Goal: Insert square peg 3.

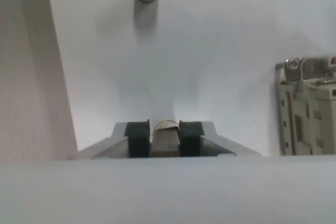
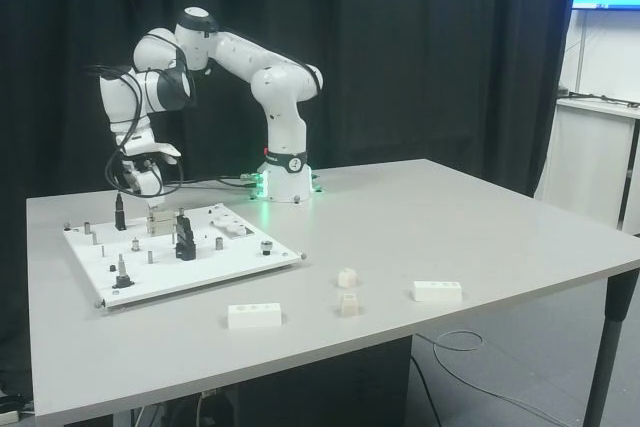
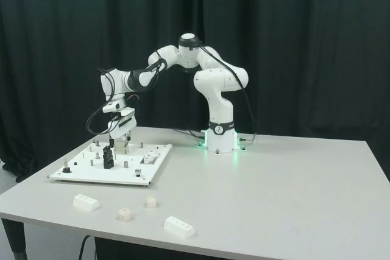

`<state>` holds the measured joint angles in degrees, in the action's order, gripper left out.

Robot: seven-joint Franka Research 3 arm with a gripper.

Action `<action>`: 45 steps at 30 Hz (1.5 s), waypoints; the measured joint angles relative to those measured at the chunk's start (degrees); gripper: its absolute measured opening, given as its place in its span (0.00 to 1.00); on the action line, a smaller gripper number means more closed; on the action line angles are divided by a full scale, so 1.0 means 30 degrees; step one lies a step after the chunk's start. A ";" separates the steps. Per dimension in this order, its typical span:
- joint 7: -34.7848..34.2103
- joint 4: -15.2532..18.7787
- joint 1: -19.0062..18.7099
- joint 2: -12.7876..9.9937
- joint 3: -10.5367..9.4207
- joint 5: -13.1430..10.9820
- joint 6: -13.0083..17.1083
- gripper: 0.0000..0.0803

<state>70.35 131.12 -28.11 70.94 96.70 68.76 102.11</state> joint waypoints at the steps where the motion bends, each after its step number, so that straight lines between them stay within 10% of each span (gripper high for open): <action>1: -0.0007 0.0001 0.0000 0.0000 0.0000 -0.0014 -0.0004 0.14; 45: -0.0754 0.0516 0.0033 -0.0220 -0.0110 -0.0568 -0.0138 0.14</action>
